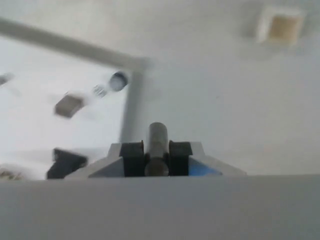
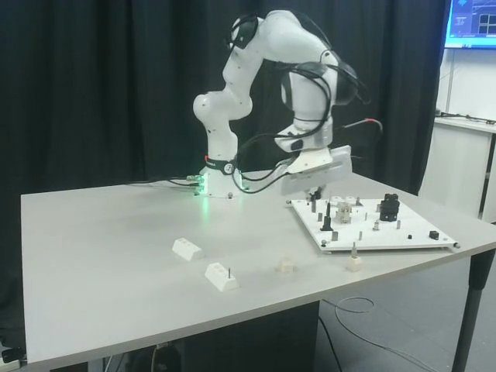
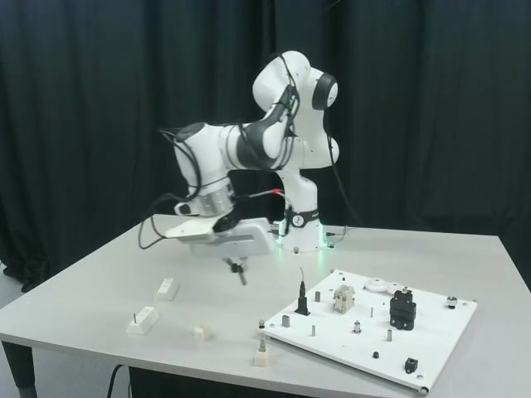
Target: Insert round peg 3.
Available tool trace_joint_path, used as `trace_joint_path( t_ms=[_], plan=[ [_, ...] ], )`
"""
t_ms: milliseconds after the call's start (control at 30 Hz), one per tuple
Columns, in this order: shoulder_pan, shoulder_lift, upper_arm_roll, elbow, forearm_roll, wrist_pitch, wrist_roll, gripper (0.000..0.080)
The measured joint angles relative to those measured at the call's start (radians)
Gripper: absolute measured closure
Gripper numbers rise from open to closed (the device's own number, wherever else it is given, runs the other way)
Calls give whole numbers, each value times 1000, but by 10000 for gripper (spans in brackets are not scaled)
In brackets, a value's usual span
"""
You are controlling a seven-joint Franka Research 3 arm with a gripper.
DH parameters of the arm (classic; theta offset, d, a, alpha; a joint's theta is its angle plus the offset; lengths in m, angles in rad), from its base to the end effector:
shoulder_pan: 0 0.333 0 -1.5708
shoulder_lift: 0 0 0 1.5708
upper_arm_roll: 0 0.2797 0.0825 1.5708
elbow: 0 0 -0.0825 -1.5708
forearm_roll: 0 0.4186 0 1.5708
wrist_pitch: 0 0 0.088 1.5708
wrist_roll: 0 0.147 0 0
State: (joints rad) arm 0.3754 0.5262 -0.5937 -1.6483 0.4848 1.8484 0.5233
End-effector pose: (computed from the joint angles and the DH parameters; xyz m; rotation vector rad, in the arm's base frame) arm 0.6521 -0.0688 0.2456 -2.7002 1.3022 0.3602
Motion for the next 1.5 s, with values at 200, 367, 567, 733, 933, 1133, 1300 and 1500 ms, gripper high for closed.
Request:
trace_joint_path(
  t_ms=[200,367,567,733,933,1133,1300,1500],
  plan=[
    [74,-39,0,-63,-19,-1,68,702],
    [136,-80,1,-119,-54,0,128,702],
    [201,-148,3,-188,-129,0,208,702],
    [242,-218,13,-251,-186,3,281,702],
    [268,-304,47,-336,-237,48,363,702],
    [276,-370,95,-425,-268,129,441,702],
    [278,-413,138,-495,-284,193,520,702],
    [285,-454,183,-574,-321,267,633,702]
  ],
)
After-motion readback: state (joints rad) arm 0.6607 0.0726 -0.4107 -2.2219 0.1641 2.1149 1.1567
